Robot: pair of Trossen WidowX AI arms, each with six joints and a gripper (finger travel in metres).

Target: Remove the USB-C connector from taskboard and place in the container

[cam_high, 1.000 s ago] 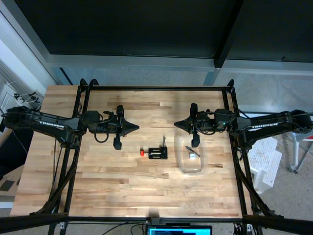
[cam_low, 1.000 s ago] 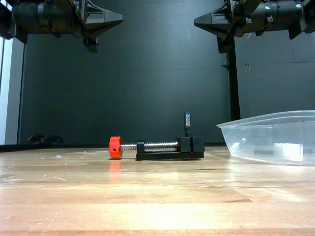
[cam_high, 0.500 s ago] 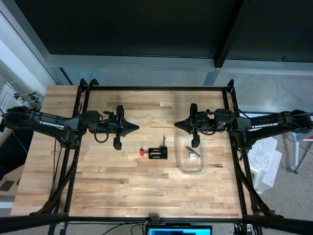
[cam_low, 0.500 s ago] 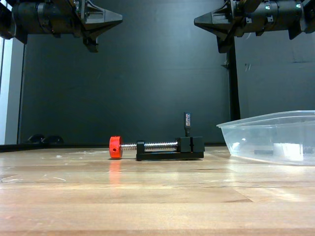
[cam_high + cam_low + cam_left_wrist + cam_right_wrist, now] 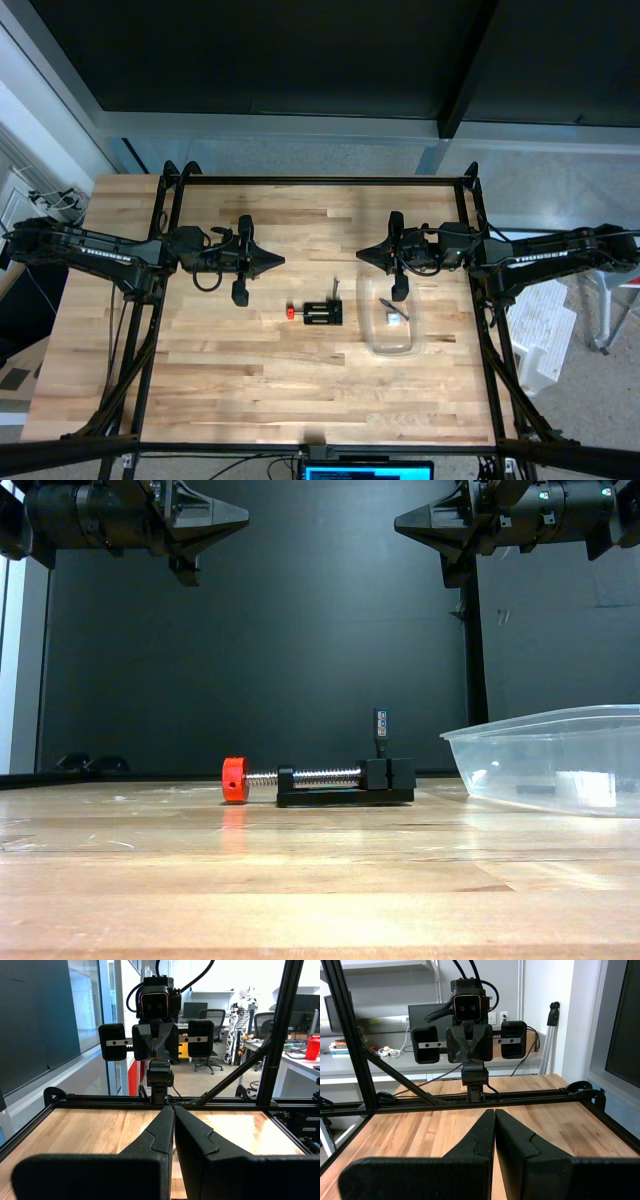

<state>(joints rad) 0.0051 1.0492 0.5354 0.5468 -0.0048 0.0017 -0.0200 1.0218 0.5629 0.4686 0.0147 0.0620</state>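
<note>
Rest pose: right end effector [image 5: 362, 253] and left end effector [image 5: 280, 261] hang closed, empty, high over the table [image 5: 200, 400].
We judge the right nearer: the USB-C connector [image 5: 385, 302] lies slantwise in the container [image 5: 390, 352], below it toward the near edge, off the taskboard [image 5: 322, 313].

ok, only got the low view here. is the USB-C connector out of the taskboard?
Observer: Yes. High view shows the USB-C connector lying inside the container, next to a small white square piece.
Operator: pincers holding anything?
Observer: No. Wrist views show the left pincer and the right pincer both shut, nothing between the fingers.
Operator: where are they, depth-wise?
Observer: Left pincer is beyond the taskboard, to its left; right pincer is just past the container's far edge.
</note>
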